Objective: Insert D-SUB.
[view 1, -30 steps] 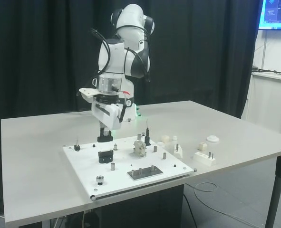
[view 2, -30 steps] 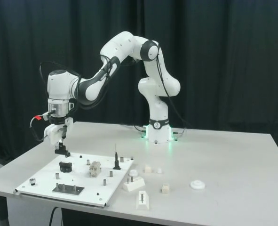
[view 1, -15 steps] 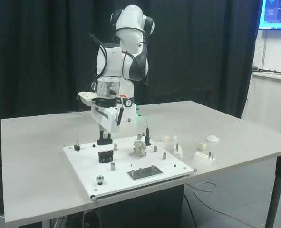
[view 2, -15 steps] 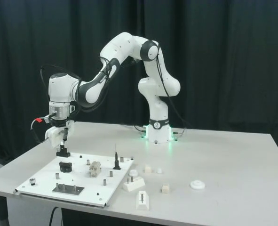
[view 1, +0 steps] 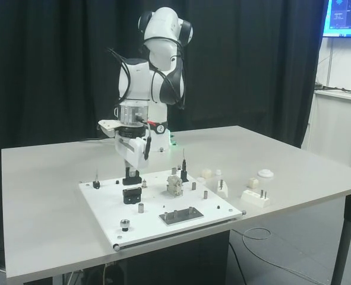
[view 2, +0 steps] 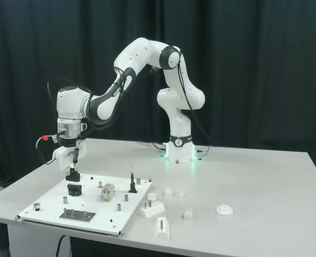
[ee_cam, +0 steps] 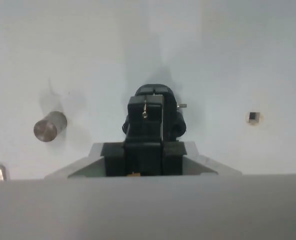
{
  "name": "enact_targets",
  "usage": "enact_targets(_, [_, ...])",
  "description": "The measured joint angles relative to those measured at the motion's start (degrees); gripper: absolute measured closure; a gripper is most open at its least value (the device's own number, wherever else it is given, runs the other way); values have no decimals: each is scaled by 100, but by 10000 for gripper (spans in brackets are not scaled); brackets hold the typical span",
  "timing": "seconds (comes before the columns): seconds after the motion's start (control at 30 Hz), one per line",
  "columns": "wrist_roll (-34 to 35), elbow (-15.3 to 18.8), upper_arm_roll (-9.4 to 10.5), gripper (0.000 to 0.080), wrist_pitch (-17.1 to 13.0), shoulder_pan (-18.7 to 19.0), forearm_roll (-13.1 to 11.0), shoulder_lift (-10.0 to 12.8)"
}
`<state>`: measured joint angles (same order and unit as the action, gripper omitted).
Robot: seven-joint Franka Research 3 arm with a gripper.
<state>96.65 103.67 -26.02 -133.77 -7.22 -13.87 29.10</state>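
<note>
My gripper point(view 1: 131, 172) point(view 2: 72, 169) hangs over the far left part of the white board point(view 1: 104, 203) point(view 2: 45, 206), shut on a black D-SUB connector point(view 1: 132, 179) point(view 2: 72, 176) that sits low, just above the board. In the wrist view the connector point(ee_cam: 148, 112) stands out past the black fingertips point(ee_cam: 113, 156), with bare white board under it. A black socket block point(view 1: 131, 195) point(view 2: 74, 188) is fixed on the board a short way nearer the front edge than the connector, apart from it.
The board also carries a grey metal plate with pegs point(view 1: 181, 215) point(view 2: 77, 214), a small block assembly point(view 1: 174, 184), a black pin stand point(view 1: 183, 172) and short metal pegs point(ee_cam: 50, 126). White fixtures point(view 1: 255, 196) and a white disc point(view 1: 265, 174) lie on the grey table beside it.
The gripper has come down with the connector and shifted slightly toward the socket block. The wrist has straightened over the board.
</note>
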Motion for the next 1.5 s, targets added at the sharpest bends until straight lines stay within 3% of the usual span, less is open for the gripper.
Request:
enact_targets(0.3, [0,65,-7,654,-17,0,-154,0])
enact_targets(1.5, [-39,264,-57,654,-186,43,-246,-14])
